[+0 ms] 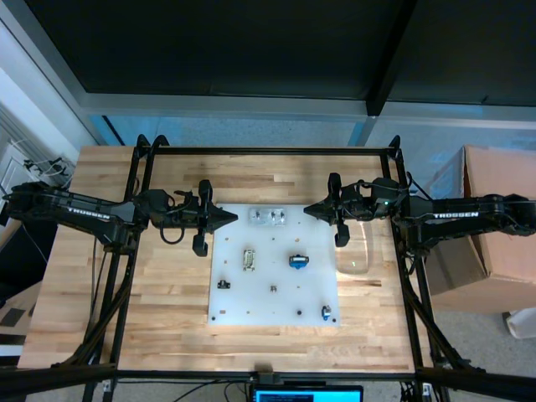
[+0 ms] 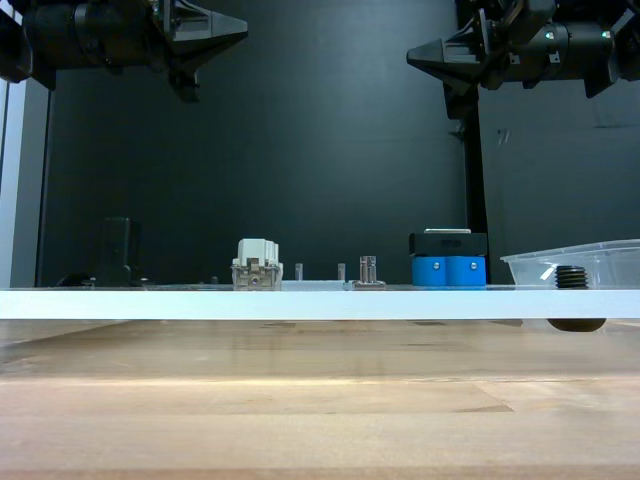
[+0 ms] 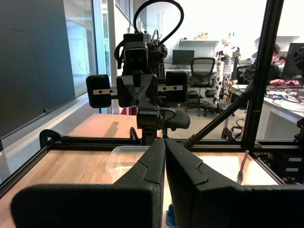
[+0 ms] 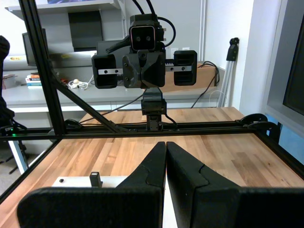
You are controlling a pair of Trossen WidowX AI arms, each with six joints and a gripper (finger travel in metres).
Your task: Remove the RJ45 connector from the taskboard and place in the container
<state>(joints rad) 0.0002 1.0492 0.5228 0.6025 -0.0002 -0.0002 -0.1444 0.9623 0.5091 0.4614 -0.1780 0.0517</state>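
Note:
The white taskboard [image 1: 251, 301] lies mid-table. A clear plastic part [image 1: 270, 218] sits on the board at its far edge; it looks like the RJ45 connector, lying in its seat, though I cannot tell how deep. My left gripper [image 1: 233, 218] hovers high over the board's far left corner, shut and empty, its fingertips [image 3: 165, 142] pressed together. My right gripper [image 1: 308, 209] hangs at the same height over the far right corner, also shut with nothing in it [image 4: 166, 145]. Both grippers point at each other, well above the board [image 2: 235, 30] [image 2: 415, 52].
A clear container [image 1: 356, 247] stands just right of the board; in the low view [image 2: 590, 262] a small black ribbed piece [image 2: 570, 277] shows at it. On the board are a beige connector [image 1: 249, 260], a blue block [image 1: 298, 260], and small black fittings [image 1: 224, 283].

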